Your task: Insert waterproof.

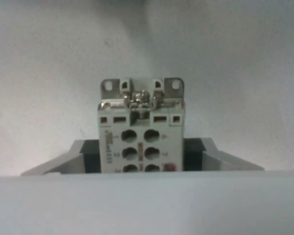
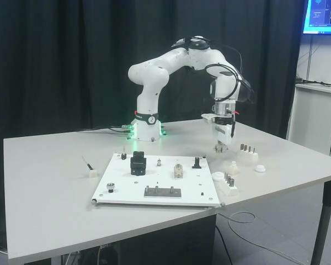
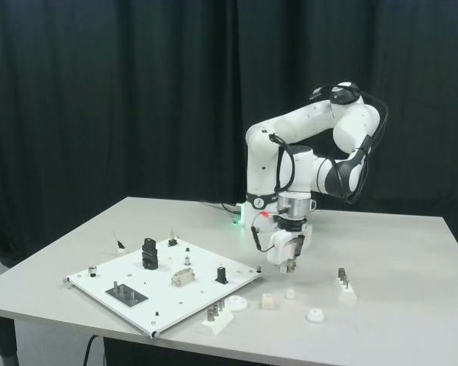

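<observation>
In the wrist view my gripper point(image 1: 142, 164) is shut on a white waterproof connector point(image 1: 139, 132), which has several round holes in its face and a metal bracket on top. Black pads point(image 1: 91, 155) press on both of its sides. In the room views the gripper point(image 2: 219, 144) point(image 3: 290, 263) hangs a little above the grey table point(image 2: 49, 182), to one side of the white board point(image 2: 154, 185) point(image 3: 156, 293). A pale socket block point(image 2: 178, 171) point(image 3: 183, 278) sits near the board's middle. The connector itself is too small to make out in the room views.
The board also carries a black block point(image 2: 138, 164) point(image 3: 149, 254), a dark plate with pegs point(image 2: 161, 191) and a small black clip point(image 2: 196, 162). Off the board lie pin holders point(image 2: 247, 150) point(image 2: 228, 183), a white cap point(image 2: 259, 168) and a small stand point(image 2: 90, 171).
</observation>
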Robot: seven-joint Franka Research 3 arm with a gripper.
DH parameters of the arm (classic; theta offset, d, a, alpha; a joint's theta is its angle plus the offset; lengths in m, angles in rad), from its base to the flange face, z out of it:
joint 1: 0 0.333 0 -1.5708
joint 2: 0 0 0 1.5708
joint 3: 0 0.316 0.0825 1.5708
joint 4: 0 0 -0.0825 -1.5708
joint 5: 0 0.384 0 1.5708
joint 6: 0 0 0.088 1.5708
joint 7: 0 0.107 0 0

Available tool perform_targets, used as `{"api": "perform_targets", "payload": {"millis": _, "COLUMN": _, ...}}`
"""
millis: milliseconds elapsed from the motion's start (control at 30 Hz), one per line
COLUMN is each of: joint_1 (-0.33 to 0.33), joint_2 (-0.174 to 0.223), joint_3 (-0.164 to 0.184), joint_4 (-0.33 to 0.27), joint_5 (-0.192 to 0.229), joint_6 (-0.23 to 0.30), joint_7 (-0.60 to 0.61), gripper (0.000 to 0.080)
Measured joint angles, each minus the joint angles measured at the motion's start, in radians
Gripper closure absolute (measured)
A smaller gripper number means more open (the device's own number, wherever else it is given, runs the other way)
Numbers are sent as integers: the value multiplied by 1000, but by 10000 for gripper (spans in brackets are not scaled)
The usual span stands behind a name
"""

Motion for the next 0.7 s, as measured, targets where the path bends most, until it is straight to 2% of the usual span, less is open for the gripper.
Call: {"api": "perform_targets", "payload": {"millis": 700, "joint_1": 2, "joint_2": 0, "joint_3": -2, "joint_4": 3, "joint_5": -15, "joint_6": -5, "joint_7": -10, "gripper": 486}}
